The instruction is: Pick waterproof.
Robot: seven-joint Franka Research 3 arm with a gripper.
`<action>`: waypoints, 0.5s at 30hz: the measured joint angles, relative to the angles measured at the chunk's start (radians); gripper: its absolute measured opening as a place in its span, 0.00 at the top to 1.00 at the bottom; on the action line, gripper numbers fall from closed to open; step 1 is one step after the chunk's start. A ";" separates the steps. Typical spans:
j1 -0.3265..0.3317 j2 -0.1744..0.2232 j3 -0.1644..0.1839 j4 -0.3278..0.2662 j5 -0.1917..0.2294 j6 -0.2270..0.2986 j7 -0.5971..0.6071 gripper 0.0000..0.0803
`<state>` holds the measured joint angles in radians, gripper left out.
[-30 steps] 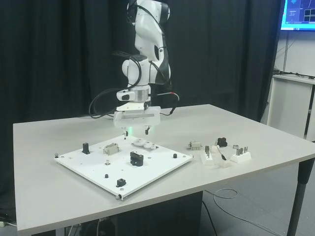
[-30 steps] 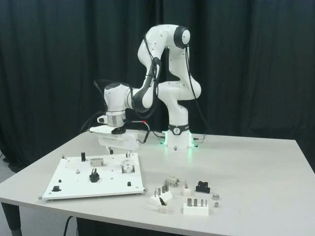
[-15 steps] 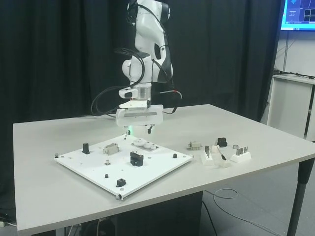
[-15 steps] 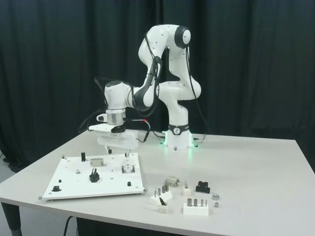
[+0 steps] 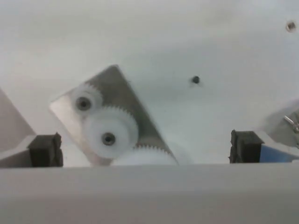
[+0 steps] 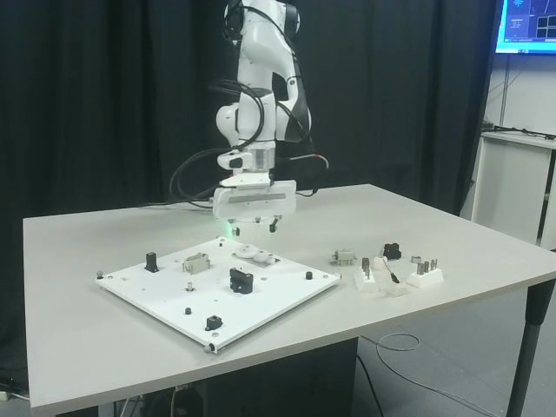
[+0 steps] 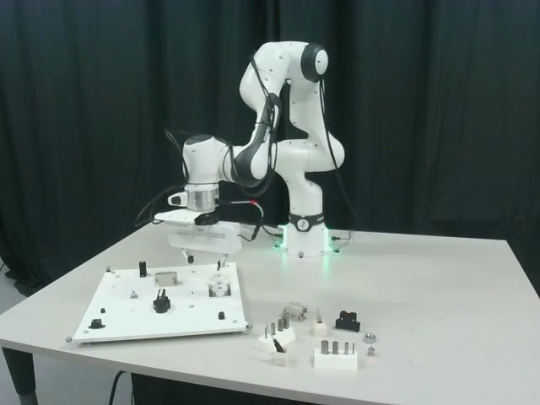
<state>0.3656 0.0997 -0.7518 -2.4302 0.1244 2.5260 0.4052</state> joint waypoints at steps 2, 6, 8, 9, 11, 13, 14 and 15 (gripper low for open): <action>0.010 -0.006 0.000 0.000 0.000 -0.001 0.000 0.00; 0.030 -0.019 0.000 0.000 0.000 -0.001 0.005 0.00; 0.040 -0.026 0.001 0.000 0.000 -0.002 0.014 0.00; 0.045 -0.029 0.001 0.000 0.001 -0.002 0.021 0.00; 0.057 -0.036 0.002 0.001 0.001 -0.003 0.039 0.00; 0.068 -0.042 0.003 0.002 0.001 -0.003 0.057 0.00; 0.074 -0.046 0.005 0.002 0.001 -0.004 0.066 0.00; 0.080 -0.048 0.006 0.003 0.001 -0.004 0.076 0.00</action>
<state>0.4452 0.0514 -0.7455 -2.4277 0.1249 2.5219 0.4807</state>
